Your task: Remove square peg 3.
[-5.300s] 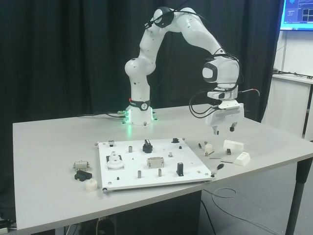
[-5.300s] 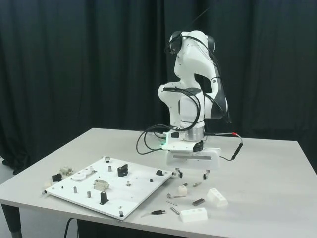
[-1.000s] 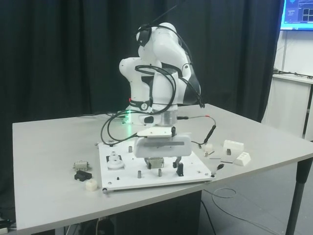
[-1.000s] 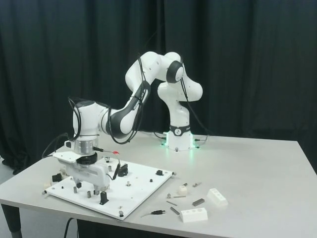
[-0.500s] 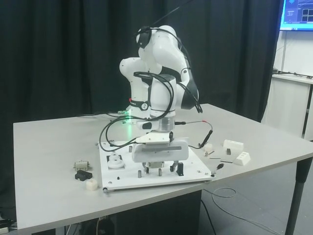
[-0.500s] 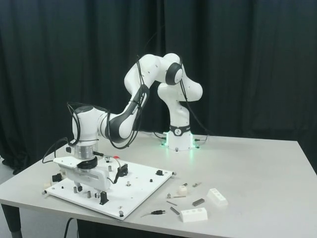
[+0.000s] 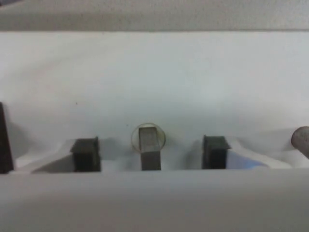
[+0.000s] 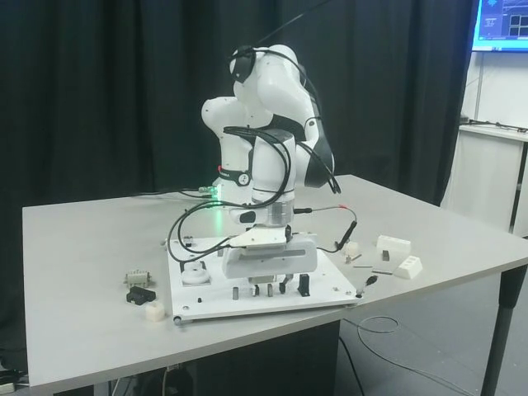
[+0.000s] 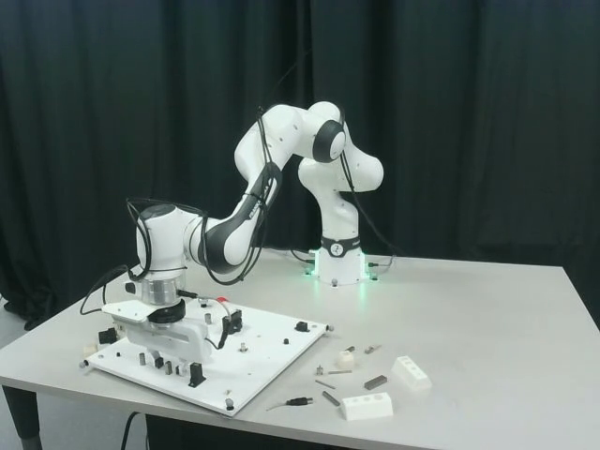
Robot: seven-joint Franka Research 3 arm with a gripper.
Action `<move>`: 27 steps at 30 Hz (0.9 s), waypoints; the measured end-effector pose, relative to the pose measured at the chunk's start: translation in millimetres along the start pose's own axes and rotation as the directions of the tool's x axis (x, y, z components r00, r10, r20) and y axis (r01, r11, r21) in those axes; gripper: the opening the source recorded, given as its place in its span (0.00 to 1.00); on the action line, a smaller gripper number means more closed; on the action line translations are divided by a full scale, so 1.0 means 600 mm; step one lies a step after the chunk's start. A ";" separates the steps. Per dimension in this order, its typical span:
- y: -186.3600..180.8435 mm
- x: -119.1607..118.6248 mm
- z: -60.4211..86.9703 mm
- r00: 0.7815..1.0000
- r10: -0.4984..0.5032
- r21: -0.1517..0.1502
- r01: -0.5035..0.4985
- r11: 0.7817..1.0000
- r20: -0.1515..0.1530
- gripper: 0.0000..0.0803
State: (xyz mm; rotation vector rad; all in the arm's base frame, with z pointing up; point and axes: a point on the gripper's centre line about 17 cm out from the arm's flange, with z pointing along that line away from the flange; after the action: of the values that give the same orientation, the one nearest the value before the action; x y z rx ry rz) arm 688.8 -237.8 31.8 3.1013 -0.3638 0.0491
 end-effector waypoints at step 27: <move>-0.003 0.002 -0.002 1.000 -0.006 0.011 0.006 1.000 -0.002 0.10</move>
State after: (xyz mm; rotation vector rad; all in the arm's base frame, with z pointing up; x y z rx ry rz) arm 690.5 -236.2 33.2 3.1127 -0.3560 0.0544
